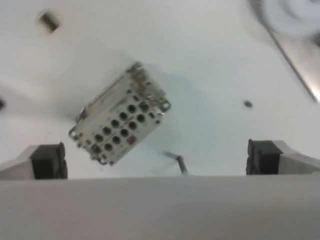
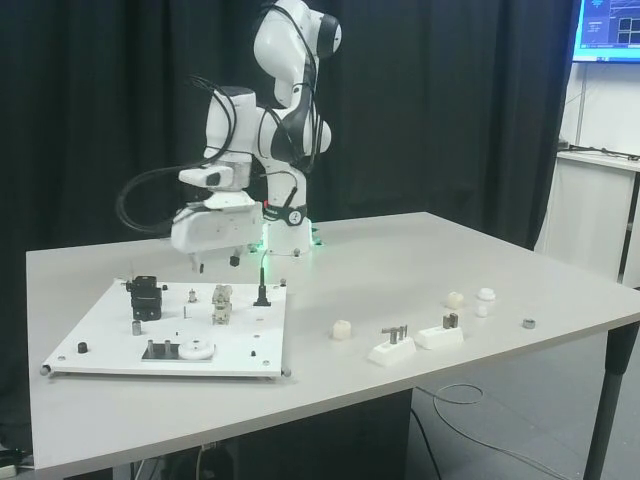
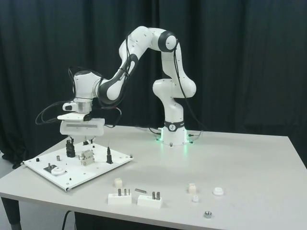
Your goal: Insert waterproof.
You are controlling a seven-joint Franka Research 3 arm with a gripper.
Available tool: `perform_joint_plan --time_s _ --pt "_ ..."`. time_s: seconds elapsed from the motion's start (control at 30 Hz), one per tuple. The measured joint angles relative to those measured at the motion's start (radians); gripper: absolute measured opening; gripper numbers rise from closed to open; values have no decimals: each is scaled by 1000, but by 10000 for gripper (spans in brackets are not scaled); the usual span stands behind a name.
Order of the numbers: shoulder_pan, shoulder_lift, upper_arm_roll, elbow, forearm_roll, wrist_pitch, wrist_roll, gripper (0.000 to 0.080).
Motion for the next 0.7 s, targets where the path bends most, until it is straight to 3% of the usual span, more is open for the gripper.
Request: perform_joint_plan --time_s 0.47,0.7 --pt "0 0 -5 -6 134 10 308 800" --pt "11 2 -1 -12 148 -10 523 800"
